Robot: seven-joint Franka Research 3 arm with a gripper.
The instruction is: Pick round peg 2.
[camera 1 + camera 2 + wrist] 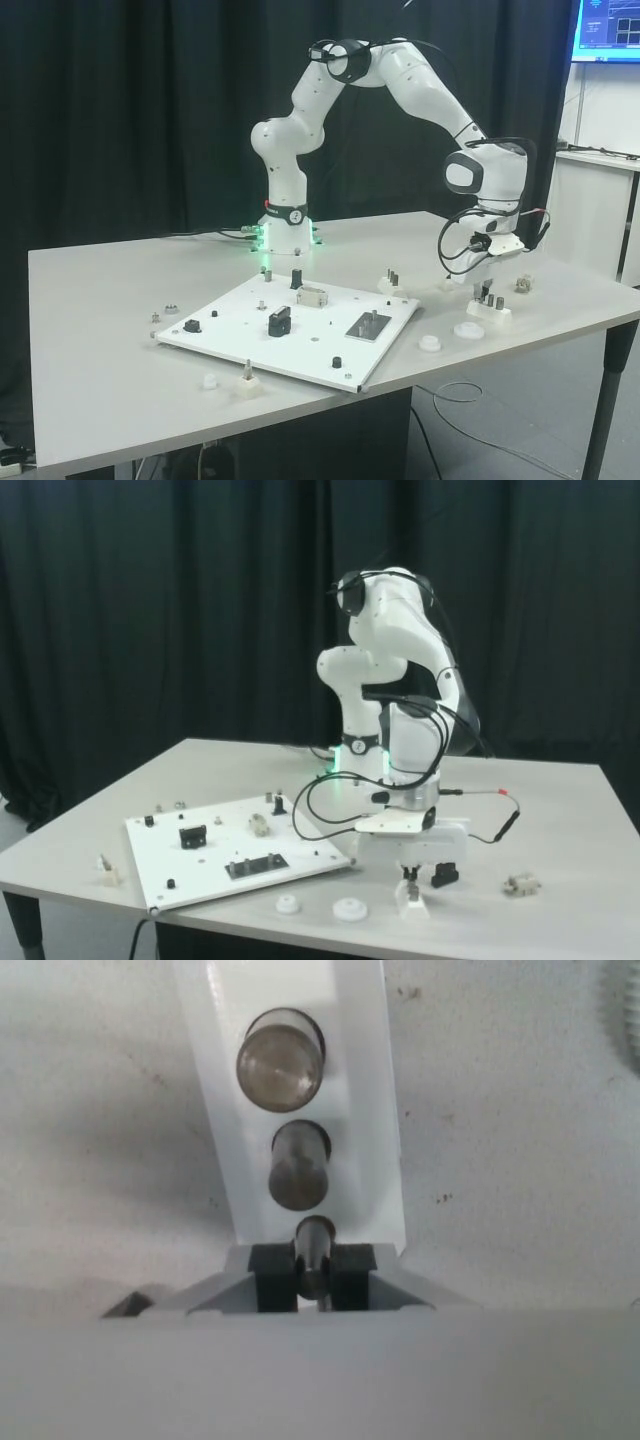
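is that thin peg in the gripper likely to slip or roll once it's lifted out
The thin peg looks like smooth metal and is round, so it may slip a little between the gripper's flat black pads. It is probably stiff and light, being short and narrow. Set down on its side it would likely roll; for now it stands upright in the white holder.

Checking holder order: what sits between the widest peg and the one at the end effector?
Wrist view: the middle peg stands between the widest peg and the thinnest, at the end effector.
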